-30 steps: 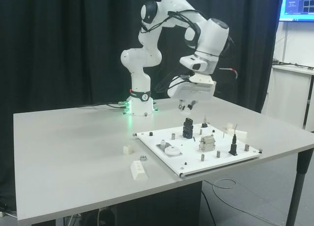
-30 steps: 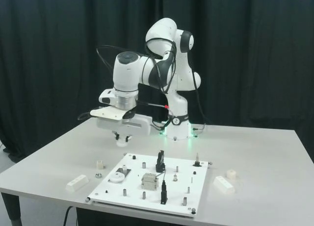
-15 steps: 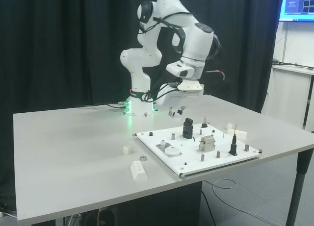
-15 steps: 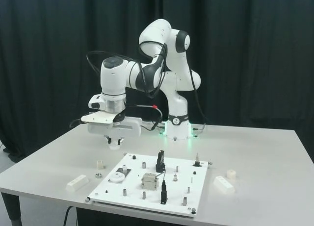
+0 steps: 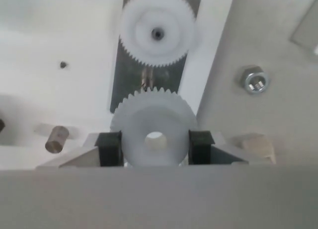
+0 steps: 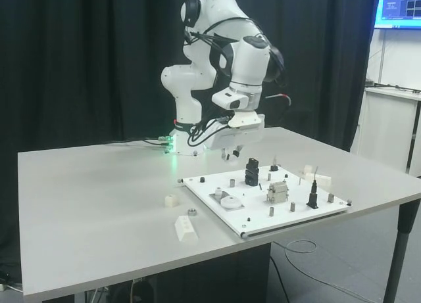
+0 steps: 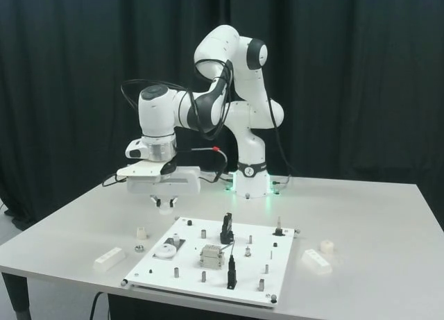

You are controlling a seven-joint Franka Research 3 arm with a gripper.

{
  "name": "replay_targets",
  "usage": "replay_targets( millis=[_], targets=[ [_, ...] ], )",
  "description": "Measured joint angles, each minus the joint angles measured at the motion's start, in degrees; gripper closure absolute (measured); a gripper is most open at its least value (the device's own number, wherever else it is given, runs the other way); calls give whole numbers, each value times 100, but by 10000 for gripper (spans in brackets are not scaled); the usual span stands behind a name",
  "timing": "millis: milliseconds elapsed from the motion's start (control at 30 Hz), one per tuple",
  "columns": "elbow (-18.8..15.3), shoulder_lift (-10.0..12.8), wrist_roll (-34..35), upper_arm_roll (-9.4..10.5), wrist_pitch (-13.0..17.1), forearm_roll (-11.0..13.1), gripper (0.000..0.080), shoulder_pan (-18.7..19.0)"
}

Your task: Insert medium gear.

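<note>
White teeth fill the wrist view: the medium gear [image 5: 155, 134] sits clamped between the black fingertips [image 5: 109, 148], jaws closed on its rim, hanging in the air above the white board [image 7: 215, 264]. Beyond it on the board lies a second gear [image 5: 158, 34] on a grey plate [image 5: 130, 75]. A nut [image 5: 255, 80] rests on the desk [image 6: 92, 185] beside the board. Further back, the arm [image 7: 208, 105] rises against the black curtain.
</note>
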Motion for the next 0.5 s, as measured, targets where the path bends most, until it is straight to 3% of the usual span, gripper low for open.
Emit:
replay_targets(
  millis=[267,500],
  targets=[
    [-827,-457,-36,1,674,36,520,21],
    [-1295,-575,-4,6,1387,65,520,68]
  ],
)
